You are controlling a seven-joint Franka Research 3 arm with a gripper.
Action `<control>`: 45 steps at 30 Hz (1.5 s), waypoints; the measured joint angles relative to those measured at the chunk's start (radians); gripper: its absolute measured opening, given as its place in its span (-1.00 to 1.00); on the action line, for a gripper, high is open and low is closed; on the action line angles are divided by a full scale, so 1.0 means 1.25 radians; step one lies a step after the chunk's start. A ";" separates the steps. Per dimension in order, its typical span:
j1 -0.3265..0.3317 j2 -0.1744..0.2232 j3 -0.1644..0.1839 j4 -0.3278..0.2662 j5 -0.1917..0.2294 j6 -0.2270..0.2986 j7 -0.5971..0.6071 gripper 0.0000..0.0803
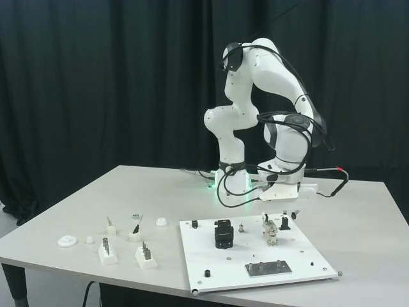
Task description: Insert waterproof.
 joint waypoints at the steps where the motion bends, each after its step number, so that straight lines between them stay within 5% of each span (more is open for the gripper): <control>1: 0.000 0.001 0.000 0.000 0.000 0.001 0.000 0.98; 45: 0.000 0.011 0.017 -0.004 0.020 0.014 0.015 0.99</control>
